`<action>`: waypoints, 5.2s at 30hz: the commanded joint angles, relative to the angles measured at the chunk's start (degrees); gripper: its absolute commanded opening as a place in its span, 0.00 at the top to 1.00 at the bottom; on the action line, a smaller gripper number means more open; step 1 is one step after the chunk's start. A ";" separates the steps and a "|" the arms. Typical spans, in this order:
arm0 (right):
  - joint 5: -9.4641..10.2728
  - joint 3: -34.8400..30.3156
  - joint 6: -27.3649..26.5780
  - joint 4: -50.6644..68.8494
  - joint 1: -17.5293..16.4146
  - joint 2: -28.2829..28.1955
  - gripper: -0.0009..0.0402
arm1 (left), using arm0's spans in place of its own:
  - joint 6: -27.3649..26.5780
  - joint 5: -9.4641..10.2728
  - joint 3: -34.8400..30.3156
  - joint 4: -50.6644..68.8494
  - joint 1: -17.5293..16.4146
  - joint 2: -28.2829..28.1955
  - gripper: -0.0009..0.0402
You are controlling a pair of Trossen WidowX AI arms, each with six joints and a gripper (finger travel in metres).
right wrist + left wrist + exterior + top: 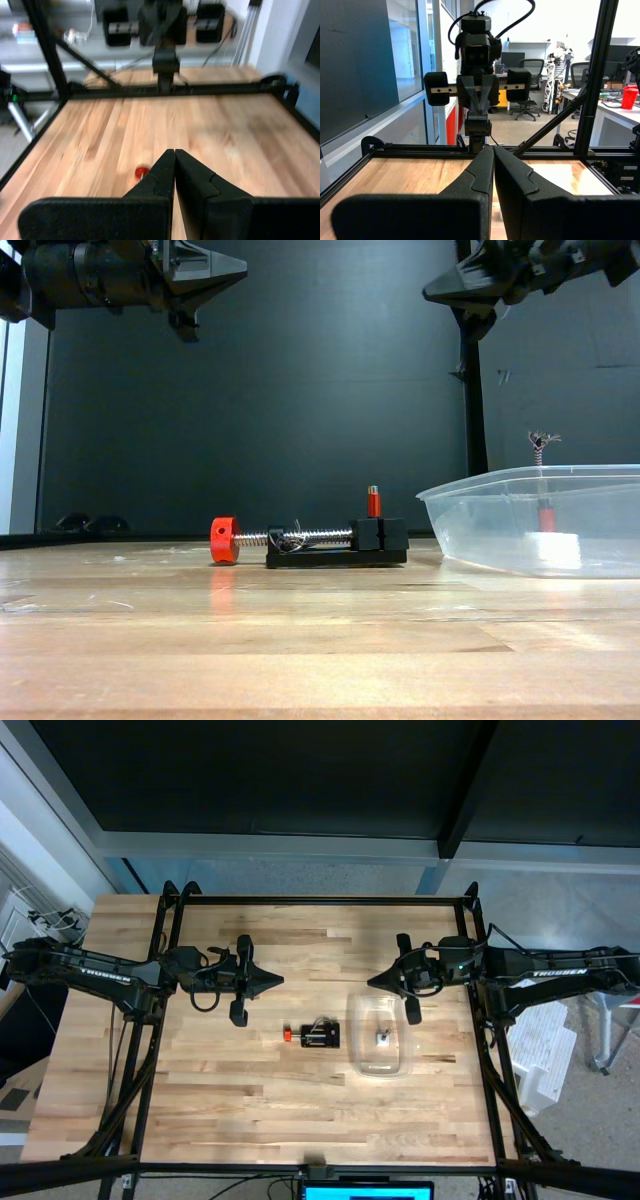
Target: Pick the RCA connector and install on taskboard
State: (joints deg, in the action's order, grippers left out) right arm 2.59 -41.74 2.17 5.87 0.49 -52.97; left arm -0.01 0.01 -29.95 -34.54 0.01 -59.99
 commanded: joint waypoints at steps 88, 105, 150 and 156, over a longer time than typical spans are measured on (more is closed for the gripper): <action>-12.11 -5.44 17.94 30.12 -18.43 -29.29 0.57 | 0.00 0.00 0.00 0.00 0.00 -0.02 0.98; -12.52 -5.44 17.97 27.58 -18.40 -32.89 0.57 | 0.02 0.00 0.00 0.00 0.00 -0.02 0.98; -13.55 -5.44 18.10 27.67 -18.34 -32.83 0.96 | 0.02 0.00 0.00 0.00 0.00 -0.02 0.98; -13.55 -5.44 18.12 27.69 -18.25 -32.59 0.97 | 0.00 0.00 0.00 0.00 -0.02 -0.02 0.98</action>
State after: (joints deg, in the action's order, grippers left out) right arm -10.94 -47.16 20.27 33.58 -17.76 -85.62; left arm -0.01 0.01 -29.93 -34.54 0.01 -60.01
